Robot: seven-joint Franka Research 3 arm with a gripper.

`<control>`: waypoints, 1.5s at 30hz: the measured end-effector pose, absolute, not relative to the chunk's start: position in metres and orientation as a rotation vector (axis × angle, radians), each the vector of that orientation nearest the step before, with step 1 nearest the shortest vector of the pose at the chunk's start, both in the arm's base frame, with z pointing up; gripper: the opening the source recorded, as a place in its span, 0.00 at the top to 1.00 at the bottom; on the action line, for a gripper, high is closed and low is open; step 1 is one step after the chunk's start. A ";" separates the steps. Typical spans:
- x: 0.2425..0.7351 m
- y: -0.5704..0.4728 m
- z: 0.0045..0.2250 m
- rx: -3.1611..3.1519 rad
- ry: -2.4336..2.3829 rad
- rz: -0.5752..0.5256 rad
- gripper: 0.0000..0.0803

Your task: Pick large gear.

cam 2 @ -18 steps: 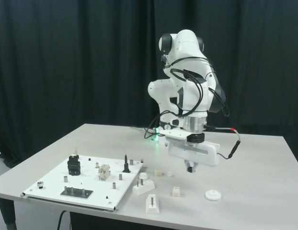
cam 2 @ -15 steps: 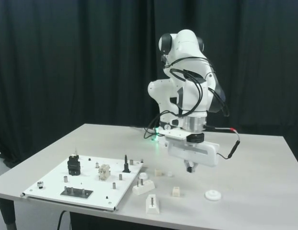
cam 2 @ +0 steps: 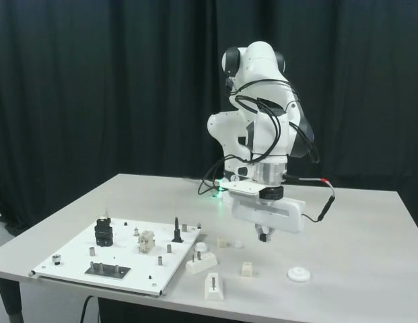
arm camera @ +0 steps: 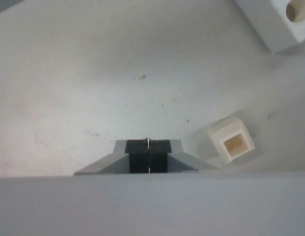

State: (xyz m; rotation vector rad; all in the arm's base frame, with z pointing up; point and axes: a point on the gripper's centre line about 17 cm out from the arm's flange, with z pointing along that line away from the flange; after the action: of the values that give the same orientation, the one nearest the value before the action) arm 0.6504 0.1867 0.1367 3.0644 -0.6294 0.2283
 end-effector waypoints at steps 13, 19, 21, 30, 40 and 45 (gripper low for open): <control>0.658 0.181 0.147 3.071 -0.590 0.232 1.00; 0.663 0.177 0.153 3.072 -0.575 0.237 1.00; 0.665 0.174 0.155 3.074 -0.560 0.238 1.00; 0.673 0.164 0.164 3.078 -0.490 0.230 1.00; 0.677 0.154 0.170 3.075 -0.441 0.203 1.00; 0.678 0.152 0.171 3.076 -0.409 0.192 1.00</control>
State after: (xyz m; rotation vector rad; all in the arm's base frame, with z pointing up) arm 0.6779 0.1518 0.1711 3.0755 -0.4094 0.1921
